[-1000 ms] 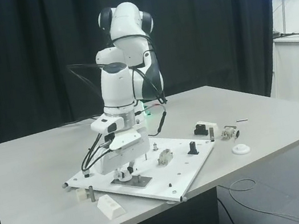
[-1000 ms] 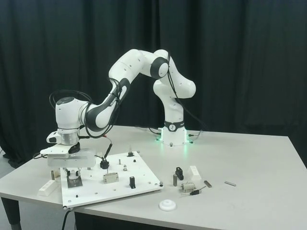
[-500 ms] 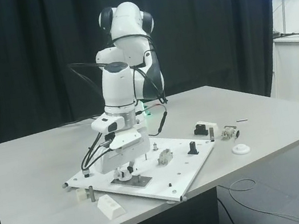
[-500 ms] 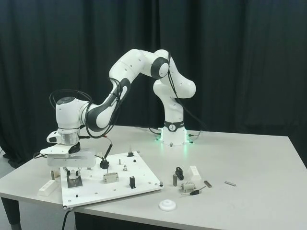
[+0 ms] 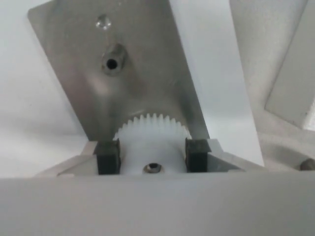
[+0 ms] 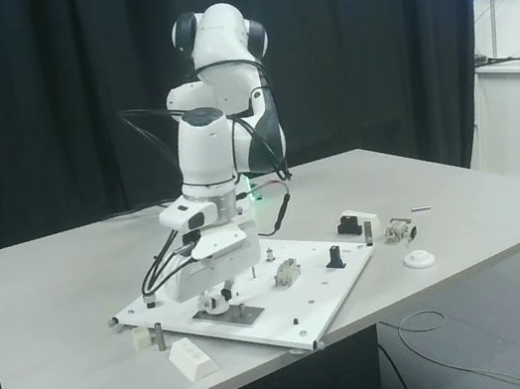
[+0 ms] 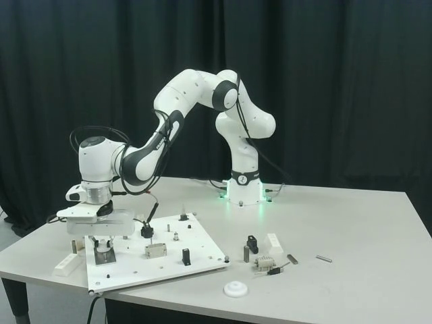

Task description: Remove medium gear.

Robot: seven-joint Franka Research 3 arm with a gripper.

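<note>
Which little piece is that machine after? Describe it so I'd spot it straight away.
Find the white board lying on the grey table, then the grey metal plate near the board's corner, right under the arm's pincer. There, between the pincer's two black fingertips, sits the medium gear: a small white toothed wheel with a hole at its centre, the only toothed piece on that plate.

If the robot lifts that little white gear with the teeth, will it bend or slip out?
The white toothed gear looks like hard plastic, so it probably stays stiff. The gripper has its black finger pads against both sides, and the teeth may help them hold. It likely weighs little. Set on its edge, it might roll.
</note>
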